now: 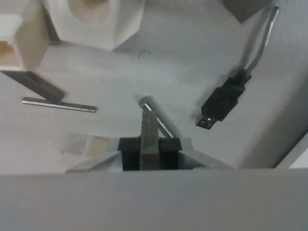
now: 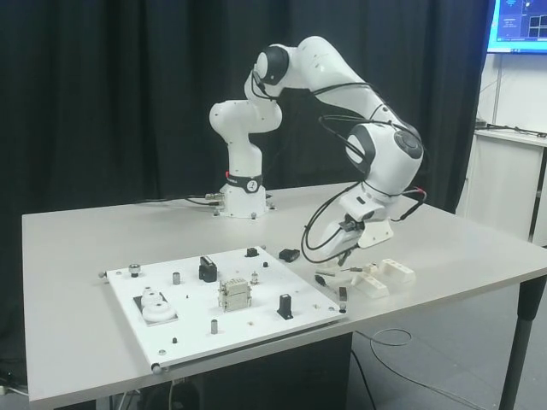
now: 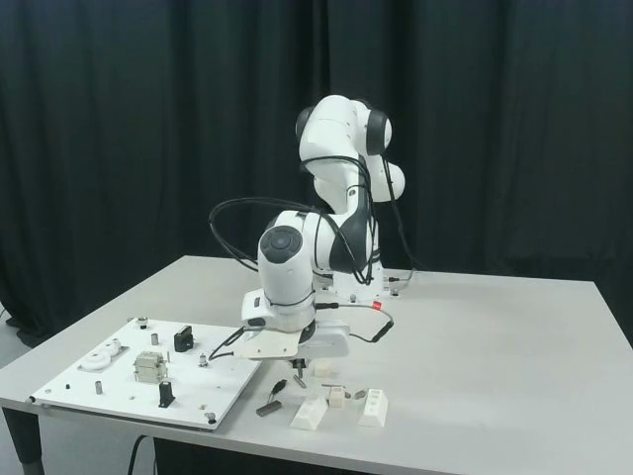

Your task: Place square peg 3.

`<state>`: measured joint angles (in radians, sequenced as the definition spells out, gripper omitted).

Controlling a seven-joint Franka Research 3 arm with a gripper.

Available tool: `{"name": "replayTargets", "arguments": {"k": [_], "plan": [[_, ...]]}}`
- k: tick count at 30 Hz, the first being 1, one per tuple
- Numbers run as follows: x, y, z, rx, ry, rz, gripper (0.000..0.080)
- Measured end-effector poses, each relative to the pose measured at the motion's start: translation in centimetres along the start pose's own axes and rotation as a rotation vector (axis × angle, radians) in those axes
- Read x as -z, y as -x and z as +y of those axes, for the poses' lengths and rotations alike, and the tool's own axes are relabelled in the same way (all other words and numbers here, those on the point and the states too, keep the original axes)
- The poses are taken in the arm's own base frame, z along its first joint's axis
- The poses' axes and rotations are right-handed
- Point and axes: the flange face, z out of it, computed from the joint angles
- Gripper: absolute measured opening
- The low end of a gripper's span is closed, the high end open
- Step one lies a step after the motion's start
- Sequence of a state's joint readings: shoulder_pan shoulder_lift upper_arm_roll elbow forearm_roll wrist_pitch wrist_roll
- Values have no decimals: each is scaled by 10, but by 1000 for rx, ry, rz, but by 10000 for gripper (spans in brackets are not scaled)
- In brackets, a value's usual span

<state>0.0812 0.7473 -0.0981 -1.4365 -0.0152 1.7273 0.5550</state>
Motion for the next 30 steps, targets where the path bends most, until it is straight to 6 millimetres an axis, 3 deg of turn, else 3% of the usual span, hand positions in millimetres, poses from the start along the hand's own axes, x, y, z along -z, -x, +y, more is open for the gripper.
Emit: {"name": "replayTargets", "arguments": {"k": [18, 19, 24, 25, 30], "plan": [[4, 16, 7, -8, -59, 92, 75], [3, 16, 7, -7, -61, 94, 640], [2, 17, 7, -7, -63, 97, 640], [2, 17, 7, -7, -63, 97, 766], [2, 17, 7, -7, -64, 99, 766]]}}
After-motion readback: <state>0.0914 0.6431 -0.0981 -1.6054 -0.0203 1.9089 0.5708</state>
